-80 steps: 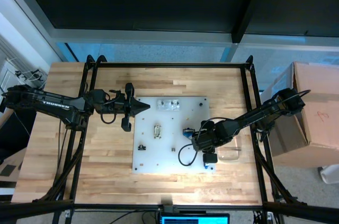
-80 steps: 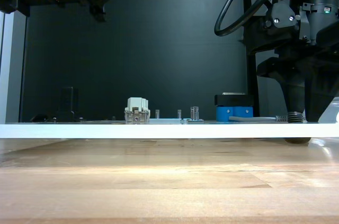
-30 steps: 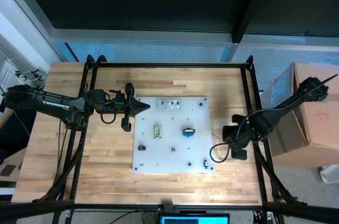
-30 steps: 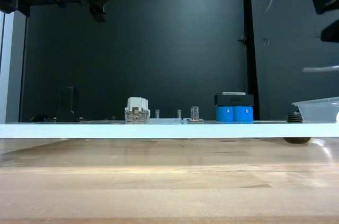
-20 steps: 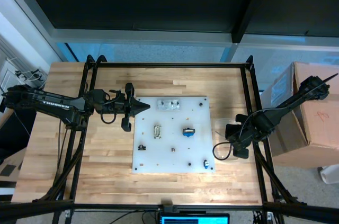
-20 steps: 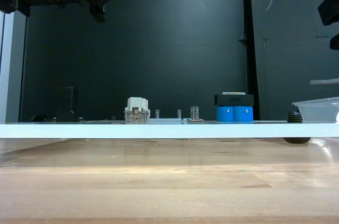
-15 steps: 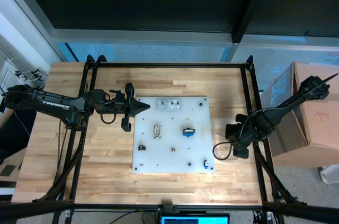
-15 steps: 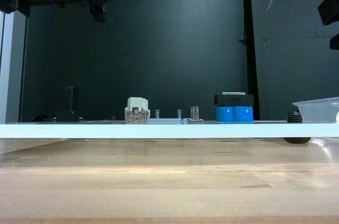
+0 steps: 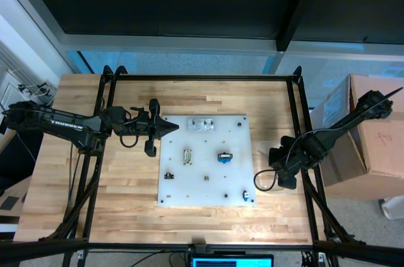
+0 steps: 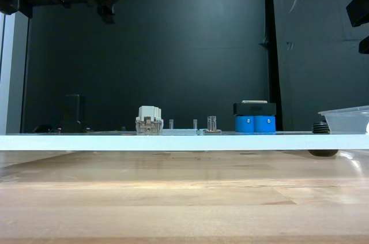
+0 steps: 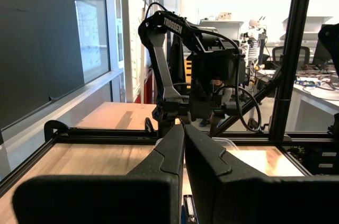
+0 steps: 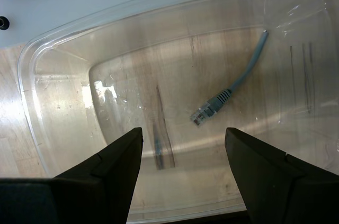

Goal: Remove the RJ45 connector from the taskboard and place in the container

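I find the grey-cabled RJ45 connector [image 12: 214, 108] lying free on the floor of the clear plastic container [image 12: 33, 70], well clear of the white taskboard [image 9: 202, 186]. The container sits just beside the board's right edge. On the board stand a blue block [image 10: 254, 123] and a pale grey socket housing [image 10: 149, 123]. The right gripper [image 12: 183, 142] hangs directly above the container, fingers spread wide and gripping nothing. The left gripper [image 11: 184, 131] is held high over the board's far left part, fingers pressed together with nothing between them.
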Tool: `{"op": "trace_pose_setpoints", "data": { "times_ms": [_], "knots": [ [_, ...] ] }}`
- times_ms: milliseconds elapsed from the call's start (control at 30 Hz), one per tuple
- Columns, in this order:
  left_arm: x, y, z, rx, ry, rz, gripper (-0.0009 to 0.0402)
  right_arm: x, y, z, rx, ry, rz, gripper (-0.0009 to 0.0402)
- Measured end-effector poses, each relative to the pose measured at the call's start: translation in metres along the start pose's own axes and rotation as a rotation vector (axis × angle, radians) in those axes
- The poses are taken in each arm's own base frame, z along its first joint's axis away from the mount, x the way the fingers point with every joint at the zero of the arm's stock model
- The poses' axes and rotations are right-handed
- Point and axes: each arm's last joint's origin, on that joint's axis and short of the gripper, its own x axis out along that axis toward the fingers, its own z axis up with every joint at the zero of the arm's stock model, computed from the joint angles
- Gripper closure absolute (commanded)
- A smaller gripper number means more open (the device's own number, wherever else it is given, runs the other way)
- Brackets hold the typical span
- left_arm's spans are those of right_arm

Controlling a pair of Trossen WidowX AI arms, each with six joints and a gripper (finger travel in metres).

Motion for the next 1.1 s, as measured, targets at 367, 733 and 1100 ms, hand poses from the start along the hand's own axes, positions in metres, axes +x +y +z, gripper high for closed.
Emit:
{"op": "trace_pose_setpoints", "data": {
  "times_ms": [367, 733, 1100],
  "knots": [
    [0.0, 0.0, 0.0, 0.0, 0.0, 0.0, 0.0393, -0.011, -0.007, 0.013, -0.014, -0.164, 0.048, 0.0316],
    [0.0, 0.0, 0.0, 0.0, 0.0, 0.0, 0.0393, -0.037, -0.031, 0.065, -0.077, -0.661, 0.098, 0.0392],
    [0.0, 0.0, 0.0, 0.0, 0.0, 0.0, 0.0393, -0.049, -0.065, 0.1, -0.118, -1.109, 0.185, 0.0393]
  ]
}}
